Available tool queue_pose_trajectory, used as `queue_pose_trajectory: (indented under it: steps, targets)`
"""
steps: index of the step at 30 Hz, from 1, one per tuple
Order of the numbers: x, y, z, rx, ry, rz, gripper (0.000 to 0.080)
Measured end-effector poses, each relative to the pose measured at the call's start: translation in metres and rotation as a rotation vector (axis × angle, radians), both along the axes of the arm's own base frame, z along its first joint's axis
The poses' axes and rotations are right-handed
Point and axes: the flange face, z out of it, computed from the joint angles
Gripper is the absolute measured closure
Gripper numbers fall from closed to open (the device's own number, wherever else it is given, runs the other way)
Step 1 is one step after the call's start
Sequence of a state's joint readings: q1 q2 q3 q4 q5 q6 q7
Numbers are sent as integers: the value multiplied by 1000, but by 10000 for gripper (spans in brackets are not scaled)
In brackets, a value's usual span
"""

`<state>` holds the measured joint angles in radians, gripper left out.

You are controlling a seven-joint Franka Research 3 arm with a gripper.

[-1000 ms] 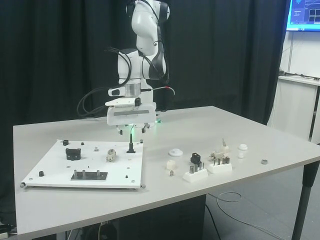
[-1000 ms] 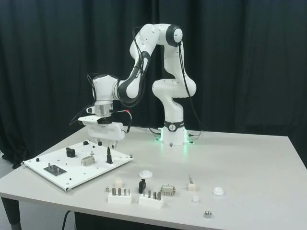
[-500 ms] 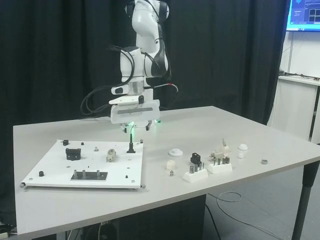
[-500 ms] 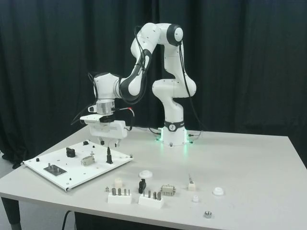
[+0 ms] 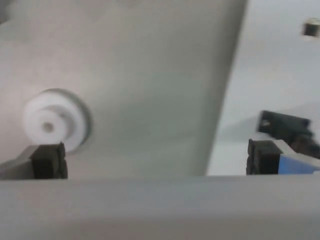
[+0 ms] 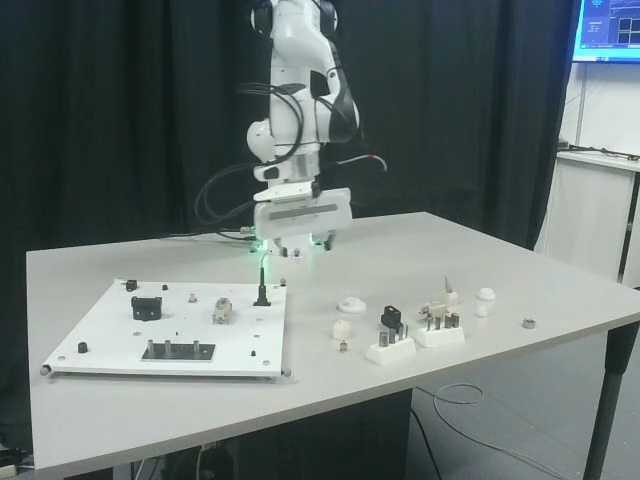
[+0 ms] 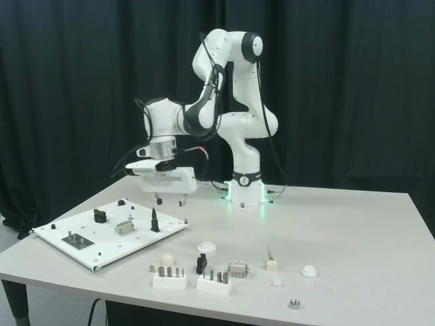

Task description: Pick large gear.

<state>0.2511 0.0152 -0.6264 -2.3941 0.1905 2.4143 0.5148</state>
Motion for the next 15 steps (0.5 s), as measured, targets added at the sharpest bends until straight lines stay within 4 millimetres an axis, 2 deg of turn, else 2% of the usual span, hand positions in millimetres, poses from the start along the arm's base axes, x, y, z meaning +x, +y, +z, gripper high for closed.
queue_pose_trajectory:
  steps: [15]
  targets:
    - [10,69,-15,1,31,15,3]
